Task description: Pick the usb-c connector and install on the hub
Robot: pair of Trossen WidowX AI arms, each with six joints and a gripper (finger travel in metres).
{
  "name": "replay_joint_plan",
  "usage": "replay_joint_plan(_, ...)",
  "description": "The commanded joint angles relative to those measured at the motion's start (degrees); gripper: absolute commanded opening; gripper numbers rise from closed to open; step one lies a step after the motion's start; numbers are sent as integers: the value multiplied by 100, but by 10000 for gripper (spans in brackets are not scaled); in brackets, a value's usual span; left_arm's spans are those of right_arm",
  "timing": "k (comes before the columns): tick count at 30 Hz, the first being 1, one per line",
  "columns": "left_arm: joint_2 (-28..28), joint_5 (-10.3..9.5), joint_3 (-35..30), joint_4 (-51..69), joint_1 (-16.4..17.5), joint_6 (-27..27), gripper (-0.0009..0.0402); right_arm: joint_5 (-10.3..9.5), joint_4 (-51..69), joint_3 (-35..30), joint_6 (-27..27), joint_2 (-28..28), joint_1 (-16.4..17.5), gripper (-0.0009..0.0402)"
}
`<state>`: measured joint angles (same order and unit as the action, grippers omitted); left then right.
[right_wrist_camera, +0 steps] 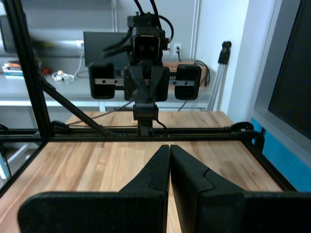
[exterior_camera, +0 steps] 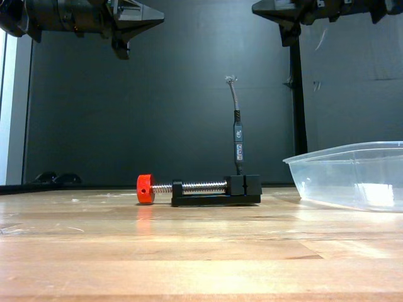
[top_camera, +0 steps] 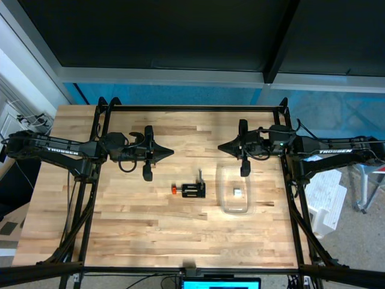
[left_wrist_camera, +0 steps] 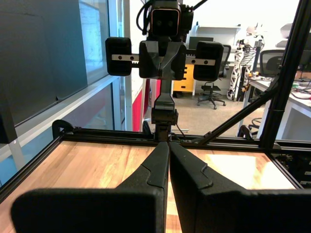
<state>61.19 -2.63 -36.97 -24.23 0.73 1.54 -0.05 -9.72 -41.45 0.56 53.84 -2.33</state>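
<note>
Both pincers hang high with fingers pressed together: the left gripper [top_camera: 169, 152] left of centre in the overhead frame, the right gripper [top_camera: 221, 147] right of centre, nearer the clear tray [top_camera: 220, 194]. The plug is too small to pick out; it probably lies in the tray by the pale square [top_camera: 237, 192]. So the right gripper should spread wide, drop straight between the walls, then carry across to the hub [top_camera: 191, 191] at mid-frame.
</note>
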Motion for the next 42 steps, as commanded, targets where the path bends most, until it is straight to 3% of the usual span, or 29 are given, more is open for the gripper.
replay_joint_plan(1, 2, 2, 0, 0, 2, 0, 0, 22, -385, 304, -35, -184, -20, -1)
replay_joint_plan(11, 2, 0, 0, 0, 0, 0, 0, 31, -946, 723, -157, -275, -33, 0)
replay_joint_plan(17, 2, 2, 0, 0, 2, 0, 0, -37, -933, 723, -177, -275, -33, 0)
replay_joint_plan(19, 2, 2, 0, -2, 2, 0, 0, -144, -933, 723, -267, -262, -33, 0)
replay_joint_plan(42, 2, 2, 0, 0, 2, 0, 0, -103, -815, 723, -116, -234, -31, 0)
